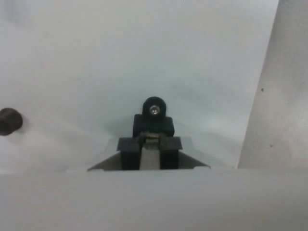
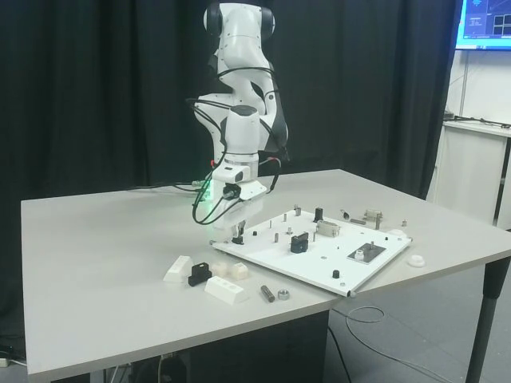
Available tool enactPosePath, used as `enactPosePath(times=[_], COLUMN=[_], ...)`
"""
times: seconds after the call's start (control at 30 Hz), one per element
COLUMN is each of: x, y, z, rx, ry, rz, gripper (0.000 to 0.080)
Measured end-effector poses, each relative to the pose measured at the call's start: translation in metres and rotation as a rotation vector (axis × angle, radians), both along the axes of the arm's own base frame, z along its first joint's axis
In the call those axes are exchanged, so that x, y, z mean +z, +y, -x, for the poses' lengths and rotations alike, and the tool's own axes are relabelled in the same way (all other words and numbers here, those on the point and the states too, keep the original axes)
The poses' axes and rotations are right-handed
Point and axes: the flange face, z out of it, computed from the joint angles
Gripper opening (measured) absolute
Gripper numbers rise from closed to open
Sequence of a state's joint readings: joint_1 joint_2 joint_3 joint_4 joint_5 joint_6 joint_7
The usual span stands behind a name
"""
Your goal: Remove Ethernet.
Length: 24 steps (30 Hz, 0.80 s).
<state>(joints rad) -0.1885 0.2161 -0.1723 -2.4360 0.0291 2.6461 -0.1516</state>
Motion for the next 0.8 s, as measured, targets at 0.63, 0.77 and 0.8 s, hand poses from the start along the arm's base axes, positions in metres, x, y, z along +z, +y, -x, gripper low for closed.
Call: enactPosePath(times=[0.63, 0.77, 0.8], x=[0.041, 0.046, 0.047], y=[-0.004, -0.005, -0.005], z=[0.003, 0.004, 0.004], rx=[-0.018, -0.022, -0.022], ry=[0.000, 0.001, 0.000], rz=[-0.020, -0.023, -0.023], gripper=[0.0077, 0.0077, 0.0077])
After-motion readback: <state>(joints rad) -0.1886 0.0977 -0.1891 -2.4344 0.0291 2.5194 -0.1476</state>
